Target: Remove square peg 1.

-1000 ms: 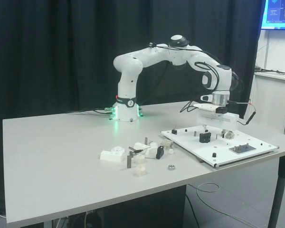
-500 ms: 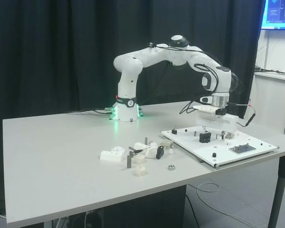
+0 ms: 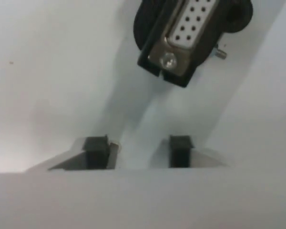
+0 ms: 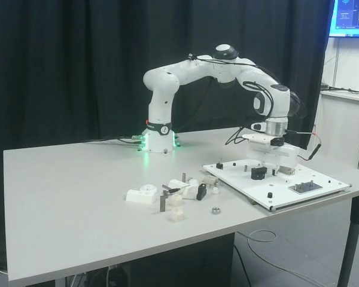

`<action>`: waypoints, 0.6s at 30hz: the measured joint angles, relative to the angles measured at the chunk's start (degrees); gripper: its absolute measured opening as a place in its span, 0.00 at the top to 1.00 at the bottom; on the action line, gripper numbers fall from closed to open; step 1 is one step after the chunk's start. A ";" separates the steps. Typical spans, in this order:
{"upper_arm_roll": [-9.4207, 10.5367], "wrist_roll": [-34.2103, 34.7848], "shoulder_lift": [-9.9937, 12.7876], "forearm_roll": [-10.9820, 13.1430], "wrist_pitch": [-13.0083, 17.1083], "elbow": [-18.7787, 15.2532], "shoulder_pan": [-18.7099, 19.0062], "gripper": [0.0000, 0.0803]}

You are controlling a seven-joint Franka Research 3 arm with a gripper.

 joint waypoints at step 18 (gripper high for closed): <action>0.21 -0.24 -0.09 2.16 1.25 0.51 -0.64 0.96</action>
